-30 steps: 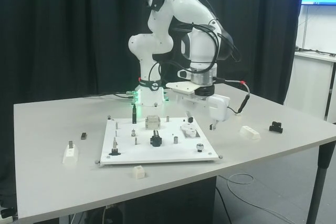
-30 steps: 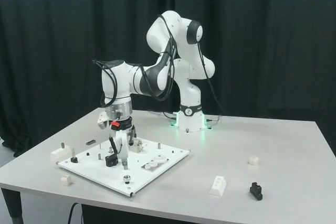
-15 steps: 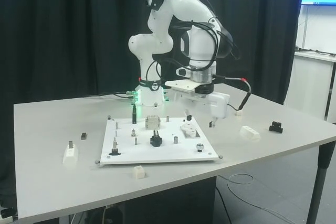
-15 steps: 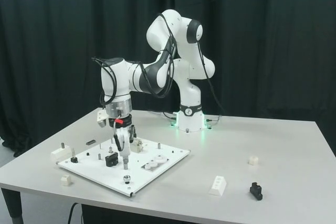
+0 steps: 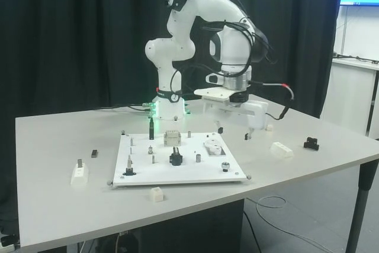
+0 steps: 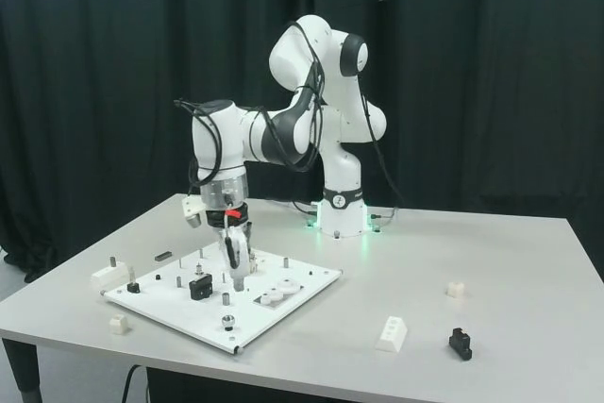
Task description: Pick D-SUB.
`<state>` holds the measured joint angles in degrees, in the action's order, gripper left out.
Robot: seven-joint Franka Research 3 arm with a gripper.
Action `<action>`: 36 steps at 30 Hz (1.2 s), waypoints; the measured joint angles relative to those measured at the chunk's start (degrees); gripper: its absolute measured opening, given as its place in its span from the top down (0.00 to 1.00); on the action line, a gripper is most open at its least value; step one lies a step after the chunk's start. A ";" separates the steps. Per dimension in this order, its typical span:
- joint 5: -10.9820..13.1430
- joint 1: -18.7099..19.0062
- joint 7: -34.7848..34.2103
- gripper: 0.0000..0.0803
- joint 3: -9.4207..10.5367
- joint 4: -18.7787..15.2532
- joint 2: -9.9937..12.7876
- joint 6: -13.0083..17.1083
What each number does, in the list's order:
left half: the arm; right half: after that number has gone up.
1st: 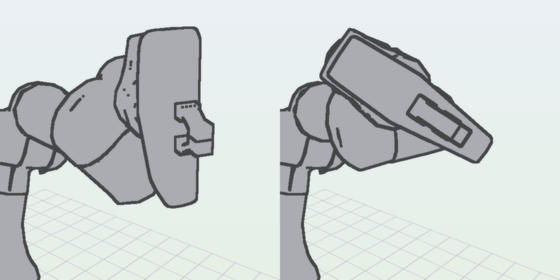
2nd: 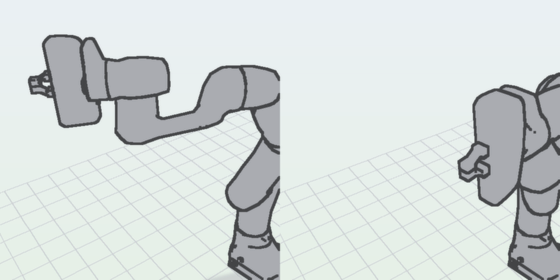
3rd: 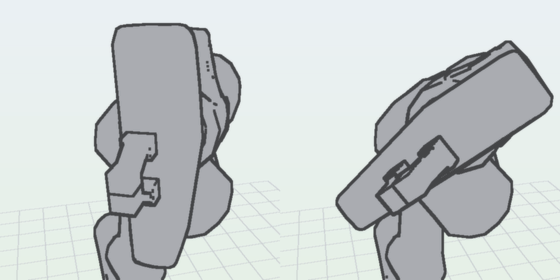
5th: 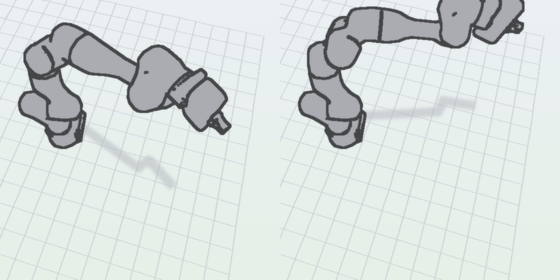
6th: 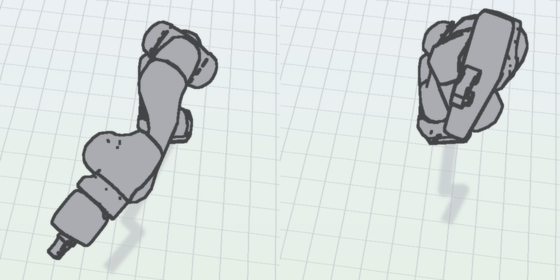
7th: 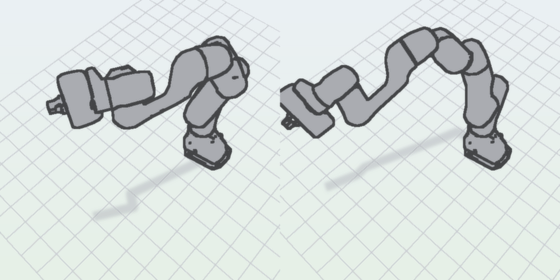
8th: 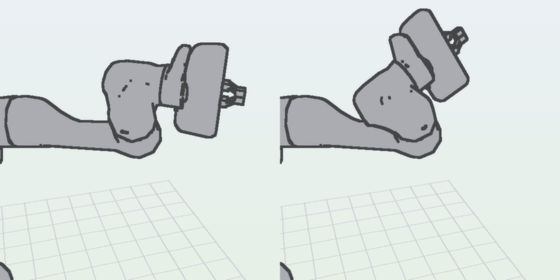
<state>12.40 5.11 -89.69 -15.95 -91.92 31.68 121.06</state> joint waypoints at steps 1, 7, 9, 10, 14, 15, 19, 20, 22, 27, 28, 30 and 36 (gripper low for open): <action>0.06 0.32 -0.34 0.00 0.00 0.00 -0.07 -0.01; 0.07 2.45 -1.46 0.00 0.00 0.00 -0.50 -0.09; 0.07 3.23 -1.46 0.00 0.00 0.01 -0.63 -0.09; 0.07 3.63 -1.46 0.00 0.00 0.03 -0.68 -0.09; 0.07 5.30 -1.31 0.00 0.01 0.35 -0.74 -0.09; 0.07 5.72 -1.20 0.00 0.02 0.44 -0.74 -0.09; 0.10 7.49 0.10 0.00 0.22 0.80 -0.74 -0.09; 0.17 7.95 0.81 0.00 0.35 0.89 -0.74 -0.09; 0.54 8.72 2.35 0.00 0.63 1.06 -0.74 -0.09; 1.64 10.77 6.28 0.00 1.84 1.55 -0.73 -0.06; 1.79 11.17 7.06 0.00 2.16 1.69 -0.71 -0.03; 1.93 11.95 8.78 0.00 2.87 2.00 -0.64 0.08; 1.95 14.56 13.97 0.00 4.87 2.64 -0.26 1.16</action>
